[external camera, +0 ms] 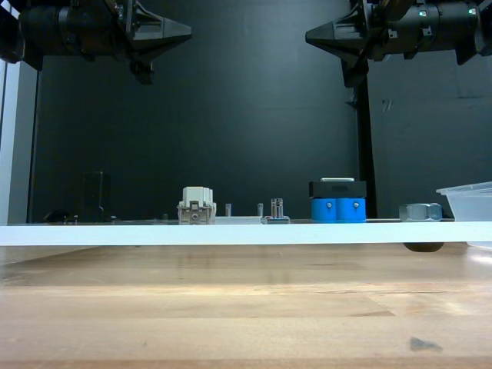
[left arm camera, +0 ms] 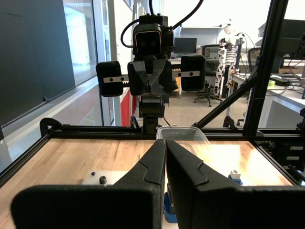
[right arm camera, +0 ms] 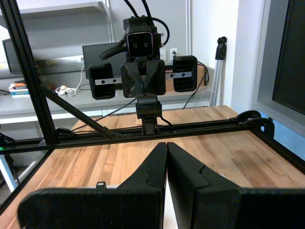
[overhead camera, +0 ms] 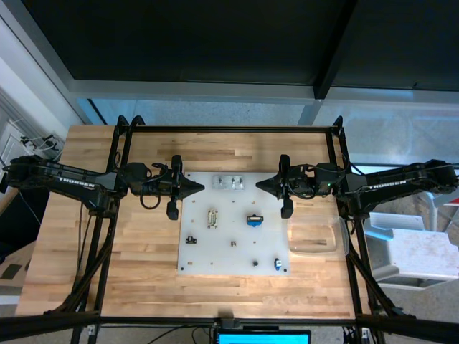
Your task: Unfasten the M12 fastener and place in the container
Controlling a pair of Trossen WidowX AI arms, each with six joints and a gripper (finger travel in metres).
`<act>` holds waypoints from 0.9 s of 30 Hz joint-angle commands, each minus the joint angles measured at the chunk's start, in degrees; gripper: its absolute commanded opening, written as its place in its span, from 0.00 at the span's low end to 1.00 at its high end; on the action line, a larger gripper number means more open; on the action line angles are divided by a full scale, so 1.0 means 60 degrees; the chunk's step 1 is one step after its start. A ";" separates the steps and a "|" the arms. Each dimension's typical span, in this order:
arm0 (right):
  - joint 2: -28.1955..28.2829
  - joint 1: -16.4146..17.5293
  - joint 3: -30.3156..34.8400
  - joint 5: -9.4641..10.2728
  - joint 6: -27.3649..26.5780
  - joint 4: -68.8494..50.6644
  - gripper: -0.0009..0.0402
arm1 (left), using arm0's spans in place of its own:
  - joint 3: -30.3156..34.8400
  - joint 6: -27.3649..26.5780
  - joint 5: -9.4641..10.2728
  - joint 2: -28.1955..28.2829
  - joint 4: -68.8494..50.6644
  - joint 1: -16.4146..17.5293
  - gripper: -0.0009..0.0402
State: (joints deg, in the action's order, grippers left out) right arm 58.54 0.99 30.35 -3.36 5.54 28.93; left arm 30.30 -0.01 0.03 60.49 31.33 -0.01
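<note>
From above, the job looks not yet begun. The M12 fastener [overhead camera: 257, 264] is a small dark stub on the white board [overhead camera: 215, 251] near its near right edge, and I take it to be on its stud. The container [overhead camera: 315, 251] lies on the table just off the board's right side, apart from the nut. The left gripper [overhead camera: 203, 187] and the right gripper [overhead camera: 257, 184] hang over the far part of the board, tips pointing at each other and well away from the fastener.

At table height the fastener [external camera: 420, 211] reads as a silver hex nut standing at board level, in front of the container [external camera: 469, 198] wall and to the right of a blue connector block [external camera: 337, 209]. Both grippers float high above, touching nothing.

Looking along the left arm, its fingers [left arm camera: 147, 167] are pressed together with nothing between them. The clear container [left arm camera: 182, 133] shows beyond their tips.

Looking along the right arm, its fingers [right arm camera: 190, 176] meet the same way, closed on nothing.

So the step in hand is the approach. I'd guess the right arm is the better placed, being on the nut's side. It would need to spread its fingers, swing toward the near edge, come down squarely over the nut, and pinch it firmly enough to turn it off the threads.
</note>
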 commanded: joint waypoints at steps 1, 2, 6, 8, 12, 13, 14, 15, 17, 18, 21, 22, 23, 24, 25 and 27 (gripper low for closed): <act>0.0000 0.0007 0.0004 0.0029 -0.0503 0.0062 0.02 | 0.0004 0.0000 0.0000 0.0000 0.0007 0.0000 0.02; 0.0000 0.0007 0.0004 0.0029 -0.0503 0.0062 0.02 | 0.0004 0.0000 0.0000 0.0000 0.0007 0.0004 0.02; 0.0000 0.0007 0.0004 0.0029 -0.0503 0.0062 0.02 | 0.0004 0.0000 0.0000 0.0000 0.0004 0.0004 0.02; 0.0000 0.0007 0.0004 0.0029 -0.0503 0.0062 0.02 | 0.0004 0.0000 0.0000 0.0000 0.0007 0.0000 0.02; 0.0000 0.0011 0.0004 0.0029 -0.0503 0.0062 0.02 | 0.0004 0.0000 0.0000 0.0000 0.0004 0.0000 0.02; 0.0000 0.0011 0.0004 0.0033 -0.0503 0.0055 0.02 | 0.0004 0.0000 0.0004 0.0000 0.0007 0.0000 0.02; 0.0000 0.0015 0.0004 0.0033 -0.0503 0.0047 0.02 | 0.0004 0.0000 0.0000 0.0000 0.0004 0.0000 0.02; 0.0000 0.0022 0.0007 0.0047 -0.0470 0.0047 0.02 | 0.0004 0.0000 0.0000 0.0000 0.0007 0.0000 0.02; 0.0000 0.0109 0.0240 0.0076 -0.0313 -0.0499 0.02 | 0.0004 0.0000 0.0000 0.0000 0.0007 0.0004 0.02; 0.0000 0.0237 0.0474 0.0069 -0.0226 -0.1086 0.02 | 0.0004 0.0000 0.0000 0.0000 0.0007 0.0000 0.02; 0.0164 0.0634 0.1359 -0.0124 -0.0222 -0.3064 0.02 | 0.0004 0.0000 0.0000 0.0000 0.0007 0.0000 0.02; 0.0219 0.0776 0.1676 -0.0106 -0.0219 -0.3665 0.02 | 0.0004 0.0000 0.0000 0.0000 0.0007 0.0000 0.02; 0.0342 0.0892 0.1996 -0.0073 -0.0219 -0.4262 0.02 | 0.0004 0.0000 0.0000 0.0000 0.0007 0.0004 0.02; 0.0466 0.1002 0.2335 -0.0073 -0.0211 -0.4889 0.02 | 0.0004 0.0000 0.0000 0.0000 0.0004 0.0000 0.02; 0.0576 0.1122 0.2677 -0.0080 -0.0117 -0.5515 0.02 | 0.0004 0.0000 0.0000 0.0000 0.0004 0.0000 0.02; 0.0947 0.1344 0.3359 -0.0073 0.0080 -0.6645 0.02 | 0.0004 0.0000 0.0000 0.0000 0.0007 0.0000 0.02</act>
State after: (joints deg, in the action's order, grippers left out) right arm 62.89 8.21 48.05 -3.70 5.34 -6.90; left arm 30.33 -0.01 0.03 60.49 31.35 -0.01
